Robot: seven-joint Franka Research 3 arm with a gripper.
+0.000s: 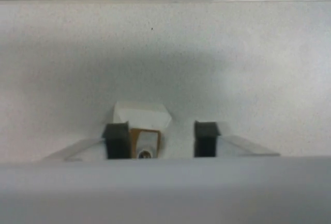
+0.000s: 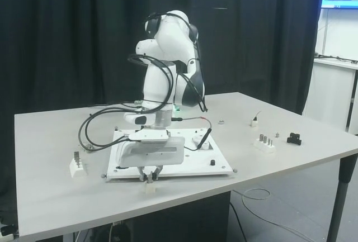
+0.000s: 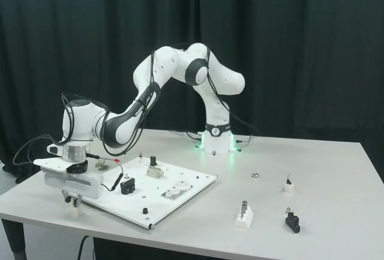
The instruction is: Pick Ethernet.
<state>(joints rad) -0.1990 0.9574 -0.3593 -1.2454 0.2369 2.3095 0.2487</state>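
The small white plastic block with the Ethernet socket in its face sat on the grey table, close to the table's near edge as the first room view showed it, just off the front edge of the white square task board. In the wrist view it lay under my gripper, nearer one black finger pad than the other; whether that pad touched it I could not tell, since the block looked partly hidden behind it.

I judged this to be the approach-and-grasp step: I was low over the block, but nothing was lifted yet. My fingers stood apart, wider than the block, and held nothing. The next move, as I saw it, called for centring the gap over the block, settling a little lower if needed, then closing squarely on its sides before any lift. An off-centre close might push the light block sideways across the table instead of gripping it.

My white arm reached from its base near the table's far edge out over the board. Elsewhere on the table stood a white holder with upright pins, a small black part and another white pin holder, all well apart from my gripper.
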